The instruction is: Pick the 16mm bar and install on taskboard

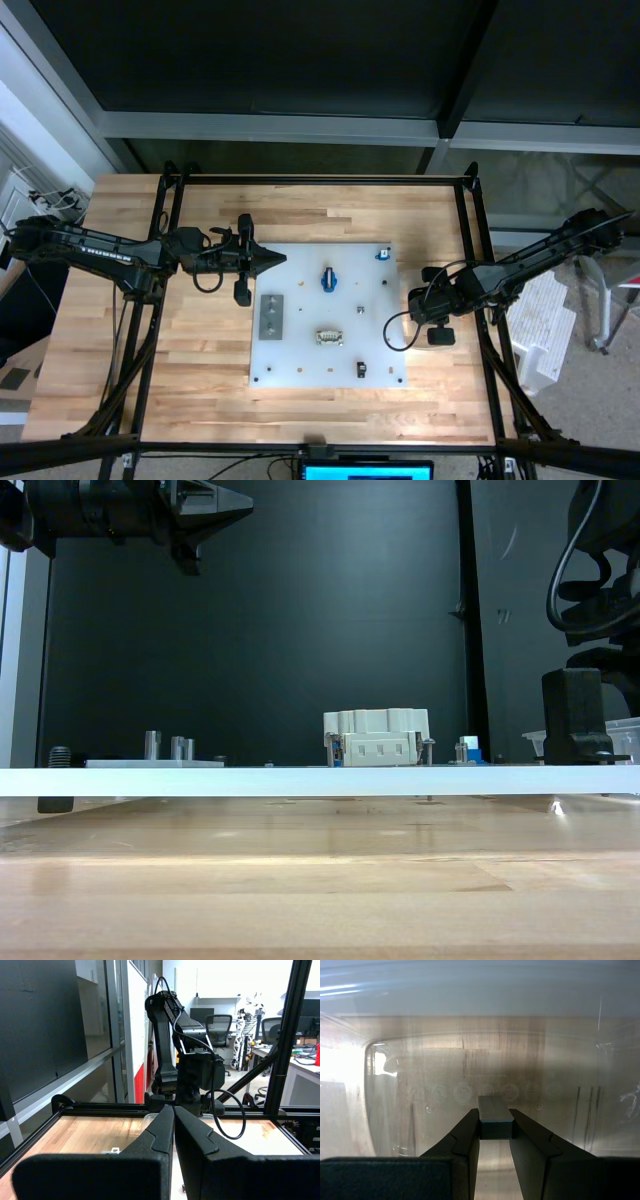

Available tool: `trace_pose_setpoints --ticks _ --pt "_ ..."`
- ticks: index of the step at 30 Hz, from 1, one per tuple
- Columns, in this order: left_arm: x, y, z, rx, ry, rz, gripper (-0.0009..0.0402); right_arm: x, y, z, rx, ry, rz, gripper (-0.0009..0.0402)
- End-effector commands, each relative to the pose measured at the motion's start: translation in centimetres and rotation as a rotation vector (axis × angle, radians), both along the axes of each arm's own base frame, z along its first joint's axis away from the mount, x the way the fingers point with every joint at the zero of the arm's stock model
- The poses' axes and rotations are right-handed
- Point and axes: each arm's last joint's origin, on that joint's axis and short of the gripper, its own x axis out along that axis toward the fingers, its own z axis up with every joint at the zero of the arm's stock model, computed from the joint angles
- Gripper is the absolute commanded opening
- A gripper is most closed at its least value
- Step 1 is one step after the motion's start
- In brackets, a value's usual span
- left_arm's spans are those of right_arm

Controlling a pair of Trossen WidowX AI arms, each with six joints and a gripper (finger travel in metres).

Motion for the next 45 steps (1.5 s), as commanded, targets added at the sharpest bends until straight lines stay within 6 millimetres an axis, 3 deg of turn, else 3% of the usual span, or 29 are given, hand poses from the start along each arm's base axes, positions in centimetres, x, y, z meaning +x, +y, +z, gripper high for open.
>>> trace_pose_setpoints --ticks 1,16,34,45 --pt "0.0 0.0 0.0 0.000 0.000 0.000 0.0000 0.1 0.0 0.8 -0.001 0.005 -0.003 0.0000" --pt "0.0 0.0 0.0 0.000 0.000 0.000 0.0000 0.2 0.1 6.5 0.022 -0.033 -0.006 0.0000" --pt "0.0 0.0 0.0 0.000 0.000 0.000 0.0000 0.2 0.2 6.9 0.029 -0.052 -0.041 0.0000" --pt "0.0 0.0 0.0 0.000 0.000 0.000 0.0000 2.1 2.4 6.6 0.023 -0.051 -0.041 0.0000"
